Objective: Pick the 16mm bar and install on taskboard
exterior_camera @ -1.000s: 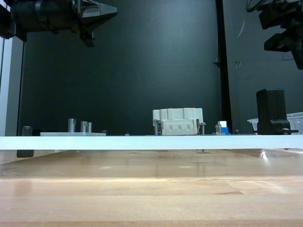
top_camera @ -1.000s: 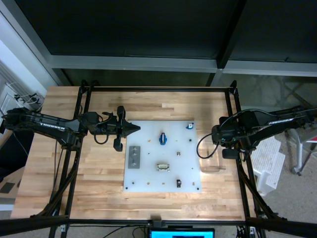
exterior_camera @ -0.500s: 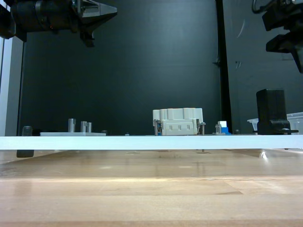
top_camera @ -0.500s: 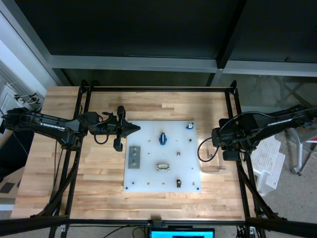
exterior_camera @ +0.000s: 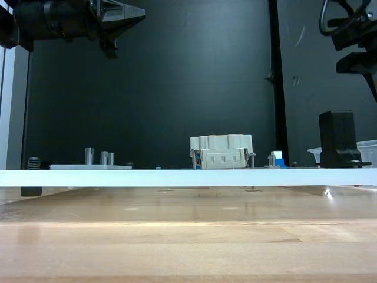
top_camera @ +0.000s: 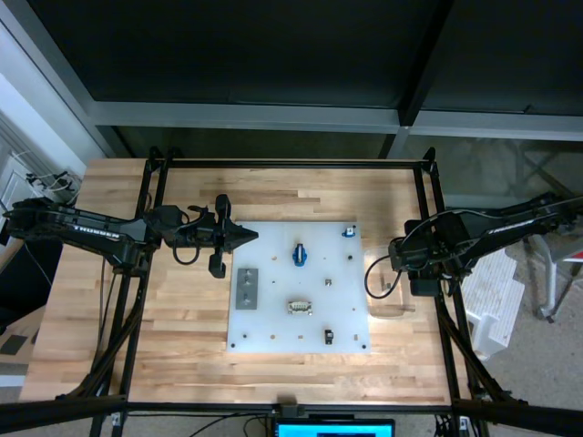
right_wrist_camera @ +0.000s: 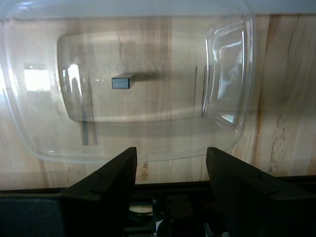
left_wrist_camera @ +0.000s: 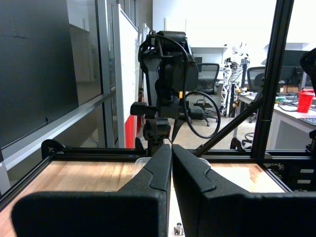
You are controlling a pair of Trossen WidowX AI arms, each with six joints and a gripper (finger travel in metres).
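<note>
right gripper (right_wrist_camera: pixel 170 165), fingers wide and empty, hangs over the clear plastic tray (right_wrist_camera: pixel 236 98) where the short grey metal bar (right_wrist_camera: pixel 122 82) lies free (left gripper (left_wrist_camera: pixel 171 148), pinched closed on nothing, hovers beside the white taskboard (top_camera: pixel 273 326)).

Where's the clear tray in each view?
High: clear tray right of taskboard, below open right gripper; shut left gripper by board's far-left corner.
Low: rim at right edge.
Left wrist: beyond left gripper, under right arm.
Right wrist: below the gripper, grey bar lying free inside.
Landmark: right arm.
</note>
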